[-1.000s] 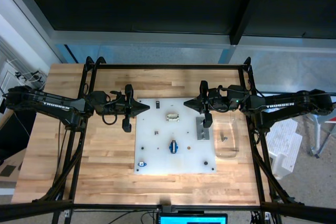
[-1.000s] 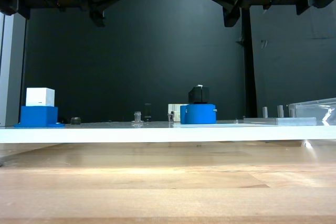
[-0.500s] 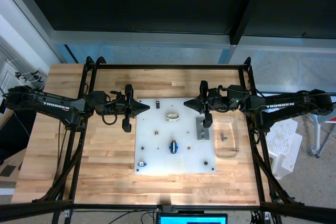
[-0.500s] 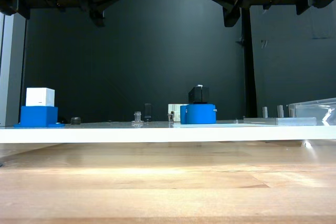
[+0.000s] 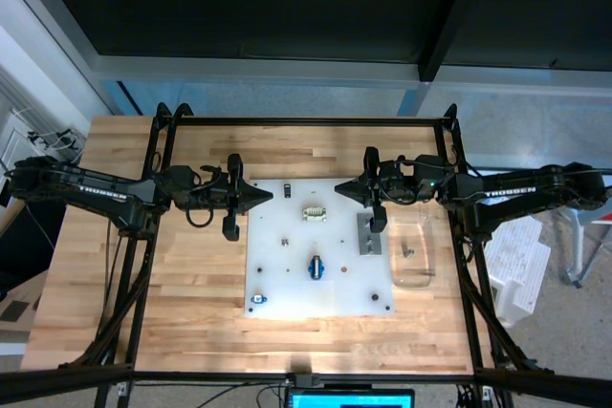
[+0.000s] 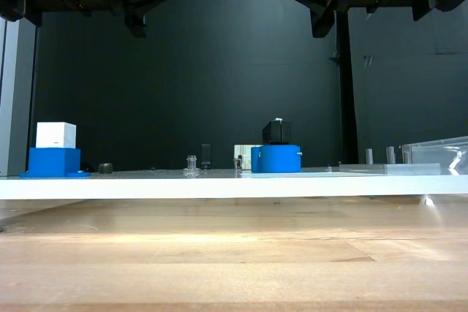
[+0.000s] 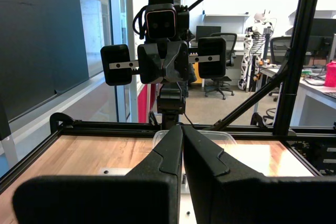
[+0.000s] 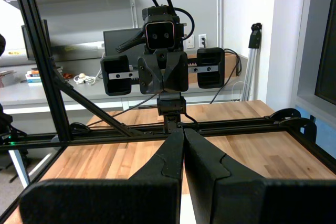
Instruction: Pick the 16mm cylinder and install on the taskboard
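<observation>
The white taskboard [image 5: 287,274] lies flat in the middle of the wooden table, and its near edge [image 6: 219,184] shows in the low view. A small grey cylinder [image 5: 407,250] lies in the clear tray [image 5: 418,279] to the right of the board. My left gripper [image 5: 271,195] hangs high over the board's left rear edge, shut and empty; the left wrist view shows its fingertips [image 7: 178,129] pressed together. My right gripper [image 5: 337,190] faces it from over the board's rear right, also shut and empty, with its fingertips [image 8: 179,132] closed.
On the board stand a grey metal block [image 5: 369,233], a blue part [image 5: 315,268], a pale connector [image 5: 314,211] and a blue base with a white cube [image 6: 55,160]. A black frame [image 5: 306,122] borders the table's rear and sides.
</observation>
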